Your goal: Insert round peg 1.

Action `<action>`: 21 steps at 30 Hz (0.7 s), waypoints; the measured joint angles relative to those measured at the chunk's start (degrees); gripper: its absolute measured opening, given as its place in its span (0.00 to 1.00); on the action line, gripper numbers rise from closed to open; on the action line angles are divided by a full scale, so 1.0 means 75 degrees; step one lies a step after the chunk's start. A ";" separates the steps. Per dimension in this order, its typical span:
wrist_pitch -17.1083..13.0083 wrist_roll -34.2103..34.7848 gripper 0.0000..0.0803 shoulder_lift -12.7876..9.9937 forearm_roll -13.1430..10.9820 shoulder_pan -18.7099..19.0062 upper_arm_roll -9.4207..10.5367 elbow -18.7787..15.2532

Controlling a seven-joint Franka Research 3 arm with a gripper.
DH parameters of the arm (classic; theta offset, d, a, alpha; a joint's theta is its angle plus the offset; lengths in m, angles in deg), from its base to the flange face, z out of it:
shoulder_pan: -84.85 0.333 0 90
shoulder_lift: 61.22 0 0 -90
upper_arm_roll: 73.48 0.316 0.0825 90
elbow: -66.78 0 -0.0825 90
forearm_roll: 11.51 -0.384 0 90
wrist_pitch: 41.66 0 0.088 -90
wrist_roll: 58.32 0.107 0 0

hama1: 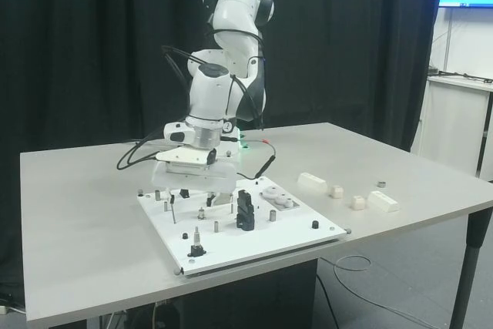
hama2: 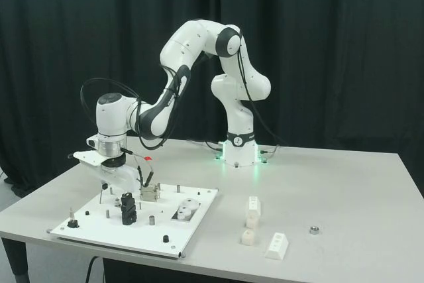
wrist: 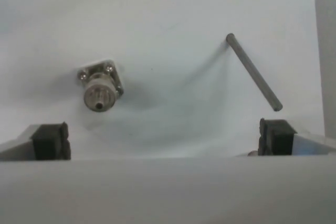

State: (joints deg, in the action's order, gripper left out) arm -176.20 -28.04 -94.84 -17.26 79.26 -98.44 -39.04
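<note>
The white Franka arm (hama2: 199,51) is seen bent forward from its base on the grey table (hama2: 344,190), its wrist held low over the far-left part of a white square board (hama1: 254,244) that carries small fittings.

In the wrist view the gripper (wrist: 163,140) is shown with its jaws wide open; nothing is held between the two black pads (wrist: 51,140). Both pads are seen above the bare white surface of the board.

A thin grey metal round peg (wrist: 253,72) is seen in the wrist view, standing upright from the board and leaning across the picture only by perspective. It lies at about one o'clock from the midpoint of the pads, nearer the one pad, and is touched by neither. In the first room view the same thin peg (hama1: 172,207) is seen just below the gripper, standing on the board.

A small grey metal connector with a square flange and two screws (wrist: 100,88) is seen at about eleven o'clock from the midpoint of the pads, well apart from the peg.

Further on the board a black block-shaped fixture (hama1: 245,209) is found near its middle. On the table, at about three o'clock from the board, several small white blocks (hama1: 312,182) are laid.
</note>
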 joint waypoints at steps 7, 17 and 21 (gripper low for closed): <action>-0.0019 0.0000 1.00 0.0000 -0.0077 0.0013 0.0003 0.0004; -0.0060 -0.0037 1.00 0.0000 -0.0076 0.0016 0.0042 0.0024; -0.0060 -0.0192 1.00 -0.0002 -0.0064 0.0018 0.0045 0.0037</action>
State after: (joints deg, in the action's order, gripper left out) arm -176.64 -29.48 -94.85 -17.74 79.40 -98.10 -38.76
